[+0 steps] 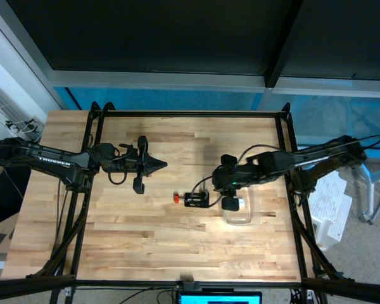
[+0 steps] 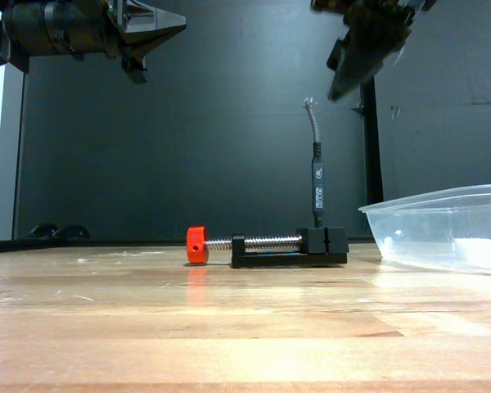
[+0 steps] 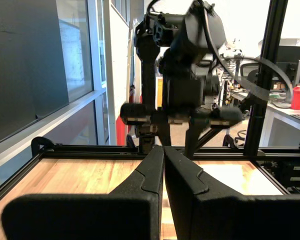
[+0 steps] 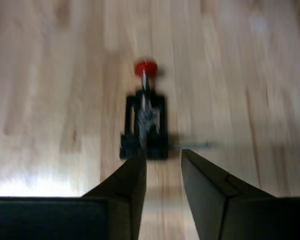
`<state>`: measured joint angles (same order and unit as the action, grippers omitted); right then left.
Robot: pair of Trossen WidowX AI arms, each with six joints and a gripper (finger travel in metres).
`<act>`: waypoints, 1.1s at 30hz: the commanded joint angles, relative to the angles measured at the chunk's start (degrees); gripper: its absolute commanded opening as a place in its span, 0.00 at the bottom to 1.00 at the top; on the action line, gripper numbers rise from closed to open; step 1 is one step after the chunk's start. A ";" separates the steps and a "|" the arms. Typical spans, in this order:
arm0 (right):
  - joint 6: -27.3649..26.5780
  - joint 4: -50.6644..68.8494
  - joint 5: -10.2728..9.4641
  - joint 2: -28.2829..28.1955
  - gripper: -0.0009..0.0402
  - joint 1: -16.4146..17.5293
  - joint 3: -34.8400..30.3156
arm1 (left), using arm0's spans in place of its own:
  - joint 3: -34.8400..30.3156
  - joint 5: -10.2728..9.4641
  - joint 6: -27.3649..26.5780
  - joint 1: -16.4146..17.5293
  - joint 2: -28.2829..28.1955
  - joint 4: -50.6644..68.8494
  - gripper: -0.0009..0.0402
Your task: Pick the usb-c connector and install on the hub
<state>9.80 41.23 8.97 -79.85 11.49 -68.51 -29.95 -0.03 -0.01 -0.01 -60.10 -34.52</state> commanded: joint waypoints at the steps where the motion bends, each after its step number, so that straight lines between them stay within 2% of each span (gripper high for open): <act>1: -0.52 -8.44 -0.02 5.73 0.16 -0.02 5.44 | 0.00 0.02 0.00 0.00 -0.02 -0.02 0.02; 9: -0.63 -24.70 0.00 16.90 0.01 -0.28 16.98 | 0.00 0.02 0.00 0.02 0.00 -0.02 0.02; 22: -2.64 -46.10 0.09 27.69 0.02 -2.25 29.79 | 0.00 0.02 0.00 0.02 -0.02 -0.02 0.02; 29: -2.84 -52.50 0.61 31.65 0.02 -2.80 34.91 | 0.00 0.02 0.00 0.00 0.00 -0.02 0.02; 33: -2.89 -55.84 0.46 33.46 0.02 -4.26 37.68 | 0.00 0.02 0.00 0.02 -0.02 -0.02 0.02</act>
<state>6.90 -13.58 9.47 -46.85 7.79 -31.66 -29.93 -0.01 -0.01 -0.01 -60.10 -34.52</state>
